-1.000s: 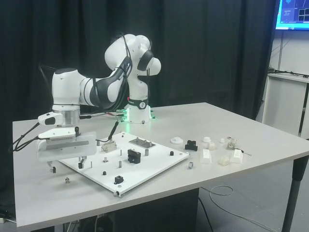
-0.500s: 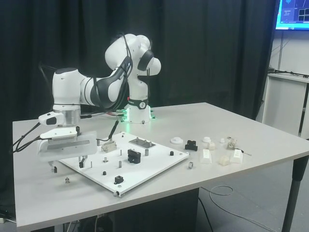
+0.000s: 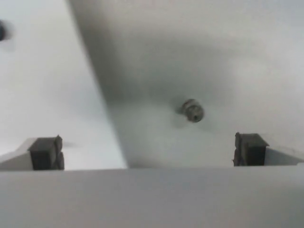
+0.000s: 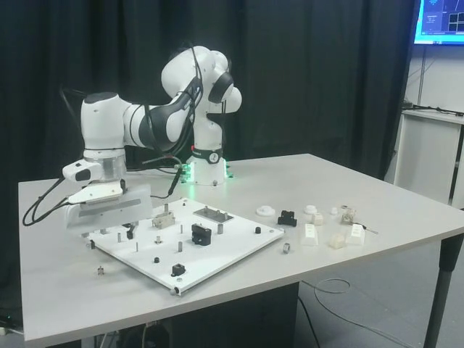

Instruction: Remove round peg 1.

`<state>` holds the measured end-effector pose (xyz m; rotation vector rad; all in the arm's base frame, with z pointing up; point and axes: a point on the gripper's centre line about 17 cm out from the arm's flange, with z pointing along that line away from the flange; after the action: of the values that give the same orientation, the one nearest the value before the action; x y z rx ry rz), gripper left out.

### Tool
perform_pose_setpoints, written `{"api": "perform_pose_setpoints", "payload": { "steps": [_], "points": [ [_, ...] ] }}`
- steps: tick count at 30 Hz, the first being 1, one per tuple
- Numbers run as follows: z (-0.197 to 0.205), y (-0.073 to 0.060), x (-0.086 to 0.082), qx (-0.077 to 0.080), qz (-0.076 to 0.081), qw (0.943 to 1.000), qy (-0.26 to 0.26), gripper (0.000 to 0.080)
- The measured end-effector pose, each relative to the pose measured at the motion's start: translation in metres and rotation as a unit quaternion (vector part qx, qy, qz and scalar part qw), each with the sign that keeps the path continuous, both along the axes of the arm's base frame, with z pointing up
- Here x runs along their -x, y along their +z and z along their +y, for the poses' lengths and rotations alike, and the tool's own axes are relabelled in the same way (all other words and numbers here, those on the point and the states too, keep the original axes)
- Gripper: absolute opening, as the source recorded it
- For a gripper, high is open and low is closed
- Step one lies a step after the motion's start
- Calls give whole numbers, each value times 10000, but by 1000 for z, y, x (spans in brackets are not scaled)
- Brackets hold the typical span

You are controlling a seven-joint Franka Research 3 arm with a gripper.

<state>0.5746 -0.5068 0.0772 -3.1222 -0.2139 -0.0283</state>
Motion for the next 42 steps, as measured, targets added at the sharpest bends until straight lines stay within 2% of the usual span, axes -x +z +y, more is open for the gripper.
{"api": "perform_pose_setpoints", "payload": {
  "steps": [8,16,28,36,42],
  "points": [
    [20,4,3,-167,156,9997,19,800],
    [37,-8,7,-254,291,9992,-46,800],
    [45,-28,18,-138,425,9979,-463,800],
    [49,-39,23,-74,430,9975,-551,800],
    [52,-41,26,-35,393,9975,-591,800]
  ]
}}
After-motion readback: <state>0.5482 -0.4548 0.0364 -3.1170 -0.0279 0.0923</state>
